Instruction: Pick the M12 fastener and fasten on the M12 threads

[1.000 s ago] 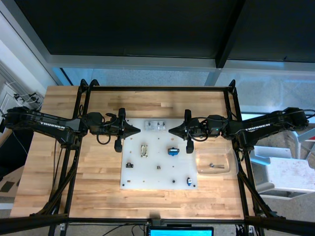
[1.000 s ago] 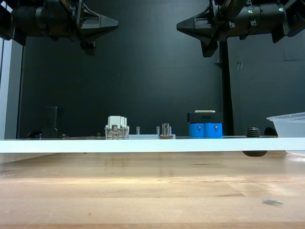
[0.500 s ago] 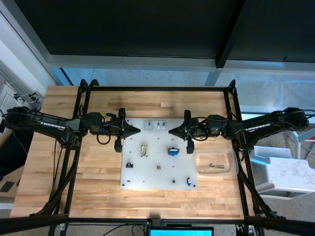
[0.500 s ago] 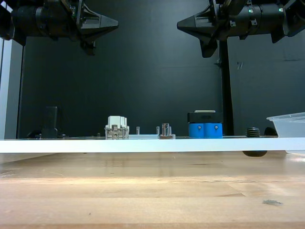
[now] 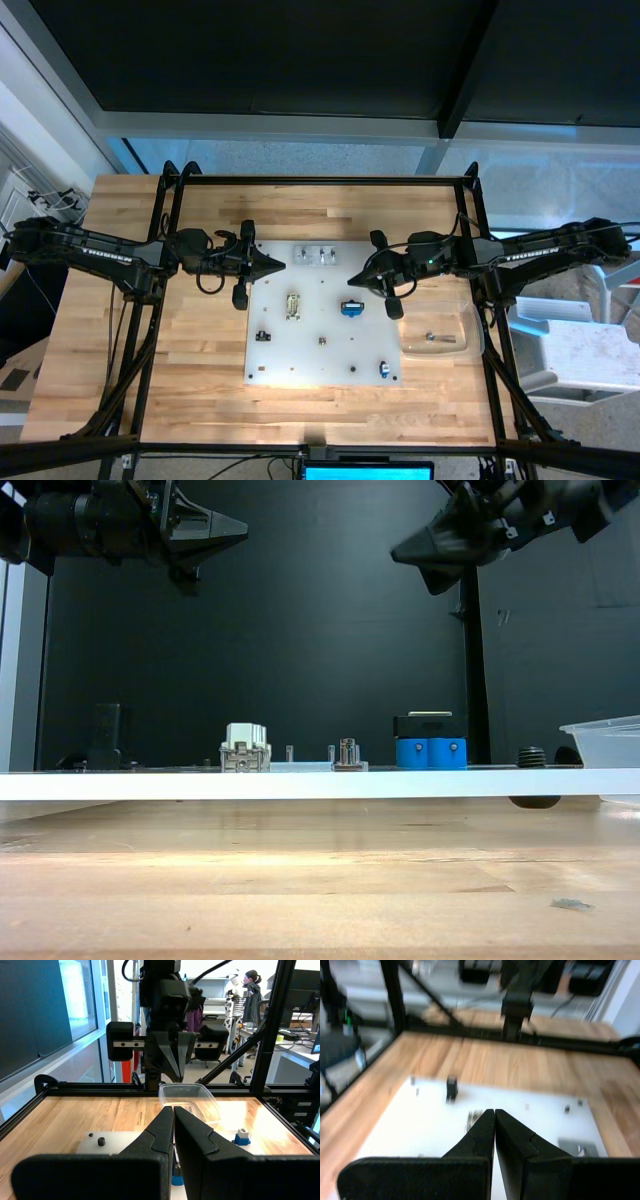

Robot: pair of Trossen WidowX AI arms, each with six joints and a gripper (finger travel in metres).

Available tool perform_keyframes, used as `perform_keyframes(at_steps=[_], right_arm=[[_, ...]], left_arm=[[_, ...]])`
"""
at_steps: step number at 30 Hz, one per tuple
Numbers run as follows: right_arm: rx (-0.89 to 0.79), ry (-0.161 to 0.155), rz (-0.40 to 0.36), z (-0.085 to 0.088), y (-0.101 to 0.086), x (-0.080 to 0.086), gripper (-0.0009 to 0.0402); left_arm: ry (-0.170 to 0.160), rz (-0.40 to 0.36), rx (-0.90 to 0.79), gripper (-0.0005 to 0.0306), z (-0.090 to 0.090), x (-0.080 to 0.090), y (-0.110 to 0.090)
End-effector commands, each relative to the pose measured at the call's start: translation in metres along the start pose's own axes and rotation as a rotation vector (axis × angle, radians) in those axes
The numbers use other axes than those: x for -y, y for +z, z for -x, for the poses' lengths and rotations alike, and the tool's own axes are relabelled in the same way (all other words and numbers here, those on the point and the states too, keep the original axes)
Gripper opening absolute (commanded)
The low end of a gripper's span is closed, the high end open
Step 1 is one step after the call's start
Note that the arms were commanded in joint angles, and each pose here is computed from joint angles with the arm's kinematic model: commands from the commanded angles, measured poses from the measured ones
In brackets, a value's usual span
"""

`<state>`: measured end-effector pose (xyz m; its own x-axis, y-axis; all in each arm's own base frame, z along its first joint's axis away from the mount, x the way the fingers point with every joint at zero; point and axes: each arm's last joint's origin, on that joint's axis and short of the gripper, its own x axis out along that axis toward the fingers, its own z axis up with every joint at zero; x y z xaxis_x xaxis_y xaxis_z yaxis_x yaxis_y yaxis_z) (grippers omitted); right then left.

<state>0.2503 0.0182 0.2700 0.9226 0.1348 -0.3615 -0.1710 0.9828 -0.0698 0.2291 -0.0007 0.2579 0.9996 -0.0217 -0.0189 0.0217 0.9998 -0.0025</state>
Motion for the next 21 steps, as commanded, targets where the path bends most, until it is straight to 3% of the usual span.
perform_keyframes(at_steps=[1,9,15,19,21], right_arm=[[-0.104,0.035,0.067,0.003,0.002,-0.007,0.0],[-0.351,0.14,0.201,0.018,0.007,-0.024,0.0],[-0.494,0.184,0.27,0.032,0.013,-0.032,0.0],[-0.568,0.181,0.314,0.04,0.017,-0.037,0.0],[-0.6,0.197,0.341,0.044,0.017,-0.039,0.0]], left_arm=[[0.0,0.0,0.0,0.0,0.0,0.0,0.0],[0.0,0.0,0.0,0.0,0.0,0.0,0.0],[0.0,0.0,0.0,0.0,0.0,0.0,0.0],[0.0,0.0,0.0,0.0,0.0,0.0,0.0],[0.0,0.0,0.0,0.0,0.0,0.0,0.0]])
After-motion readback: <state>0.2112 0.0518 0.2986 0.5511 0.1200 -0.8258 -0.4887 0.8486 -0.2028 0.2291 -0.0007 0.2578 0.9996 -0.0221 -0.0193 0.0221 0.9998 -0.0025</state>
